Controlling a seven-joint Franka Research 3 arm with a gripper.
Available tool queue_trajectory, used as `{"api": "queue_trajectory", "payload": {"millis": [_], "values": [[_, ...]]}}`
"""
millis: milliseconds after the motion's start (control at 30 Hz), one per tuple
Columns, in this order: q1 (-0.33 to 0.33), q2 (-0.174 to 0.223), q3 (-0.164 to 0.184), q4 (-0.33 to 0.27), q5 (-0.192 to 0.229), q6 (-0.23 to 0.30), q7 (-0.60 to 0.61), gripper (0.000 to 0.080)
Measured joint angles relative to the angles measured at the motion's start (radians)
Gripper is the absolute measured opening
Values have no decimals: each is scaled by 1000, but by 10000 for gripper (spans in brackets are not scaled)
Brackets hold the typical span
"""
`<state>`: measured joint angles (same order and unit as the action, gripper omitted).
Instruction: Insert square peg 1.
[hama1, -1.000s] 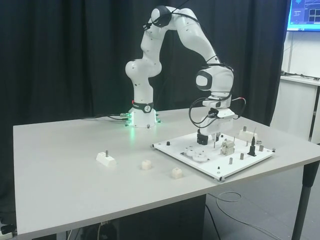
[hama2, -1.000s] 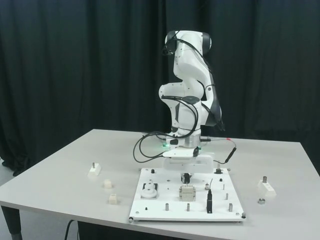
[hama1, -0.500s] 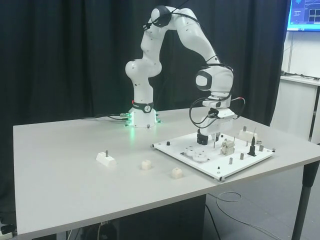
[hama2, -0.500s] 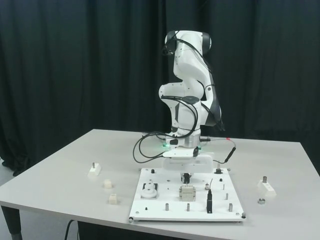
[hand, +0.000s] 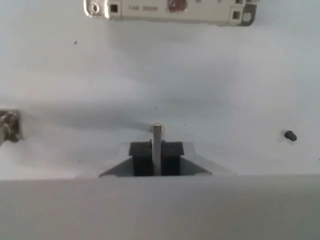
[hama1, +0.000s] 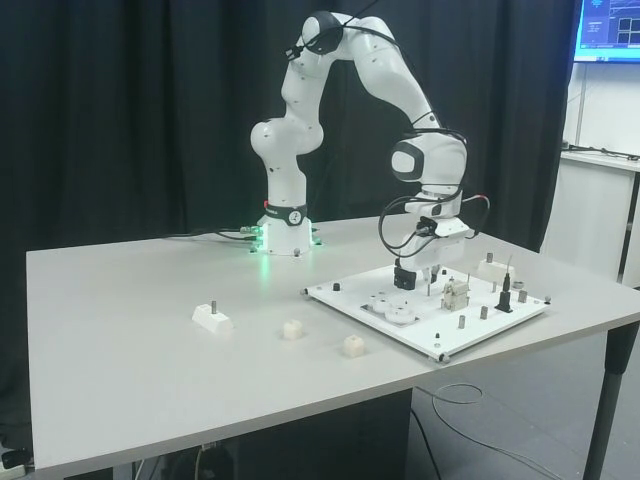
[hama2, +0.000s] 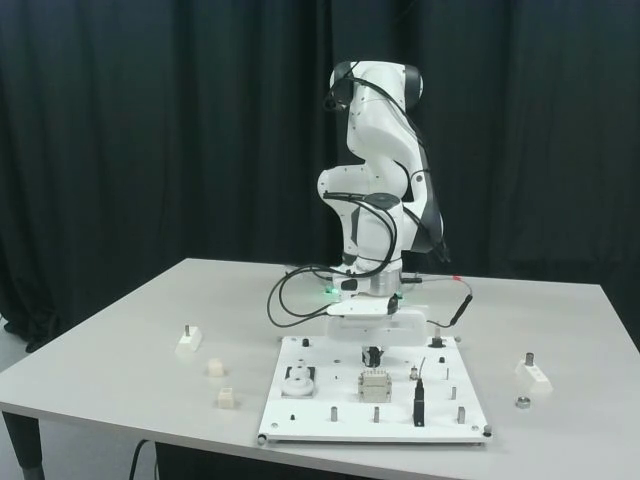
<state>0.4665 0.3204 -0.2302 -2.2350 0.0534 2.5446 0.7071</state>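
My gripper (hand: 157, 151) is shut on a thin grey square peg (hand: 157, 142), held upright between the black fingers (hand: 141, 155). The peg's lower end sits at a small round hole (hand: 157, 126) in the white board (hand: 225, 90). From the first room view the gripper (hama1: 405, 276) hangs low over the middle of the board (hama1: 345, 297), and the second room view has the gripper (hama2: 372, 357) just behind a small grey assembly (hama2: 374, 385). Whether the peg has entered the hole cannot be told.
The board carries a white round gear part (hama1: 402, 310), a black upright piece (hama1: 504, 297) and several short grey pegs. White blocks (hama1: 212, 318), (hama1: 291, 329), (hama1: 352, 345) lie on the grey table beside it. Another white block (hama2: 531, 372) sits on the board's other side.
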Motion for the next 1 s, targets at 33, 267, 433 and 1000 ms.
{"api": "queue_trajectory", "payload": {"millis": [33, 267, 433, 1000], "values": [[0, 0, 0, -1, 0, 1, -1, 32], [-1, 0, 0, -1, 0, 6, -22, 32], [-1, 0, 0, -3, 0, 16, -32, 32], [-8, -44, -2, -3, 0, -28, -32, 740]]}}
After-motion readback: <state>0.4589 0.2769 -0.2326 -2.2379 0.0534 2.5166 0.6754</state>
